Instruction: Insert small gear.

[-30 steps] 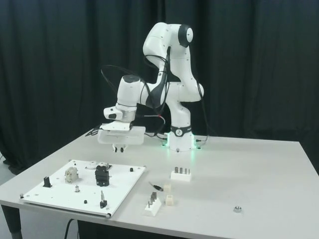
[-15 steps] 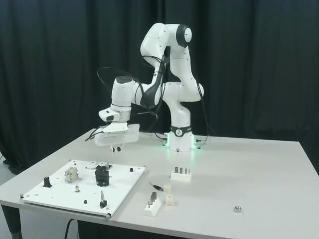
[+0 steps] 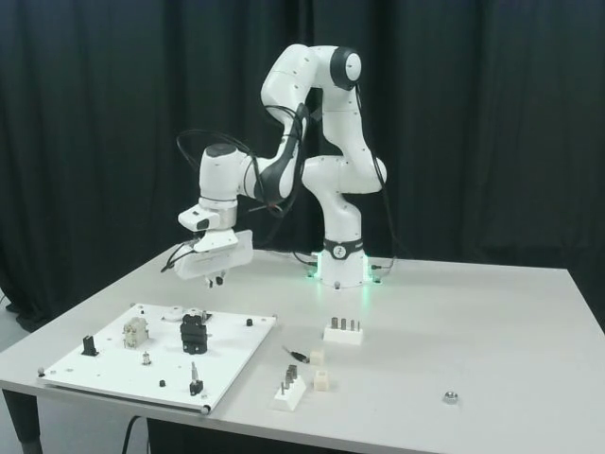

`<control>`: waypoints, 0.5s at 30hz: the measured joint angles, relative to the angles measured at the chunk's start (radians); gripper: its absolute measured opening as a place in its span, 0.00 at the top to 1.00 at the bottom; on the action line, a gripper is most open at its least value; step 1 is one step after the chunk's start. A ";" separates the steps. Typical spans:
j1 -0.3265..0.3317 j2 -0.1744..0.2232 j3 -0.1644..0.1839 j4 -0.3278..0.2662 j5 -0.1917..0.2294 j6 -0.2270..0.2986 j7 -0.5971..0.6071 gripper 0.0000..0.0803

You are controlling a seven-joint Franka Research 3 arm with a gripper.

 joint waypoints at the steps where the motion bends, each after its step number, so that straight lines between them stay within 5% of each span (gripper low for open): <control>1: 0.000 0.000 -0.003 0.000 0.007 0.000 -0.018 0.76; 15: 0.000 0.021 -0.020 0.001 0.067 0.003 -0.215 0.76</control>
